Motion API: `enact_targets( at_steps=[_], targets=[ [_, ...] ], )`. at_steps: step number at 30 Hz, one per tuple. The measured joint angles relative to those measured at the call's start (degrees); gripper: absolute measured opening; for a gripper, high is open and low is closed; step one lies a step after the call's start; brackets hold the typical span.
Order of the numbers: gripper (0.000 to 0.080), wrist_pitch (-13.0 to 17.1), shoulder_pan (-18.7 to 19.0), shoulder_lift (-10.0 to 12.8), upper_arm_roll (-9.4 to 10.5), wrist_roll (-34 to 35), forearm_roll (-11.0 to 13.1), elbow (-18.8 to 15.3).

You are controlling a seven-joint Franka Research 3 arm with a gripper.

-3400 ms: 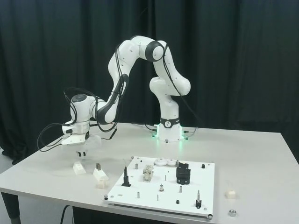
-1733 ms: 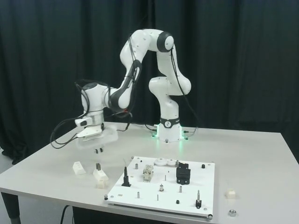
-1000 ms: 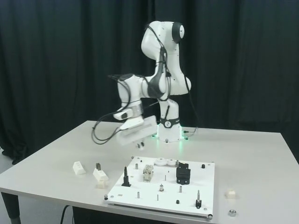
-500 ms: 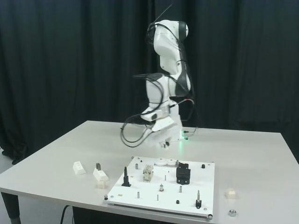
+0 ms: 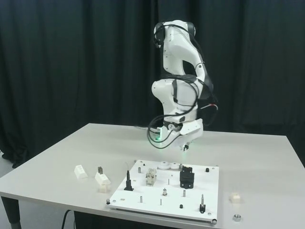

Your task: Insert small gear.

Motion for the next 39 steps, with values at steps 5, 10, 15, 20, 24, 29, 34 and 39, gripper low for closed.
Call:
enact_targets(
  at_steps=[5,10,15,20,24,29,34,39],
  targets=[
    [0.0140,0.1,0.4,0.7,2.02,4.3,-3.0,-0.1],
    [0.0140,0.9,0.4,1.8,3.30,7.2,-4.7,-0.2],
    [0.0140,2.8,0.3,3.1,3.60,10.1,-5.5,-0.4],
    [0.0140,5.0,0.1,4.5,3.60,12.2,-6.0,-0.6],
    [0.0140,5.9,-0.4,5.5,3.60,13.1,-6.6,-0.6],
    [0.0140,6.6,-1.2,6.2,3.60,13.4,-7.1,-0.6],
    [0.0140,6.8,-2.3,6.4,3.60,13.7,-8.1,-0.6],
    [0.0140,7.1,-3.5,6.4,3.60,14.1,-8.5,-0.6]
  ],
)
